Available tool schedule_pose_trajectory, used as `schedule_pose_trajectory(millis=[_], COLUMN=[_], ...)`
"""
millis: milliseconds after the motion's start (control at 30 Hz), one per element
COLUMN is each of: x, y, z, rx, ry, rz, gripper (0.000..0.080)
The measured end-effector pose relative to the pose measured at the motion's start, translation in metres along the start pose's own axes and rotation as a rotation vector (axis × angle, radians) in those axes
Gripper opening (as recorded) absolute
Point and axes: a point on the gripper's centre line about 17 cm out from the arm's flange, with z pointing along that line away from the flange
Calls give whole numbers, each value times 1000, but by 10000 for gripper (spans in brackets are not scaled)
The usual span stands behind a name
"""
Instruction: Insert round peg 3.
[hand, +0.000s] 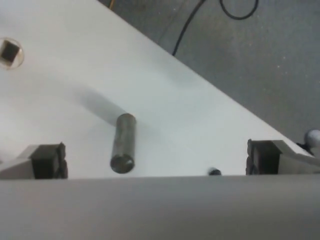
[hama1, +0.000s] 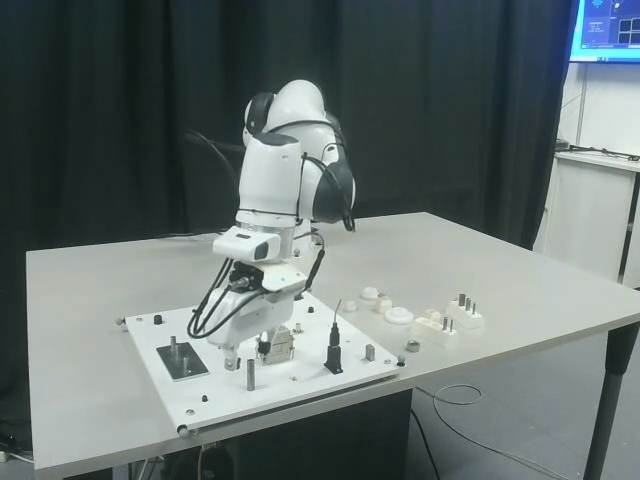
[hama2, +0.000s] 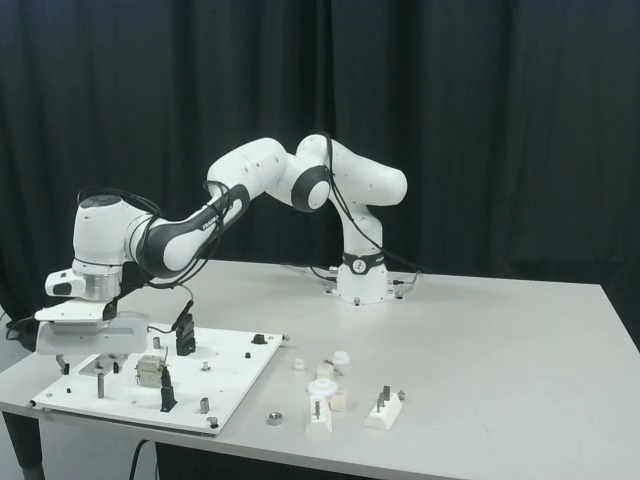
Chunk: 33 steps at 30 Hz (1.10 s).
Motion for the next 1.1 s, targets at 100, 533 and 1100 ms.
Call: schedule_pose_trajectory(millis=[100,533,1100], x=[0,2,-1], y=[4,18,23], z=[-4,-12,-11], rx=[-12,-61,-81], ry=[-1,0,-14], rz=[-1,-32,-68], gripper=[795,800,800])
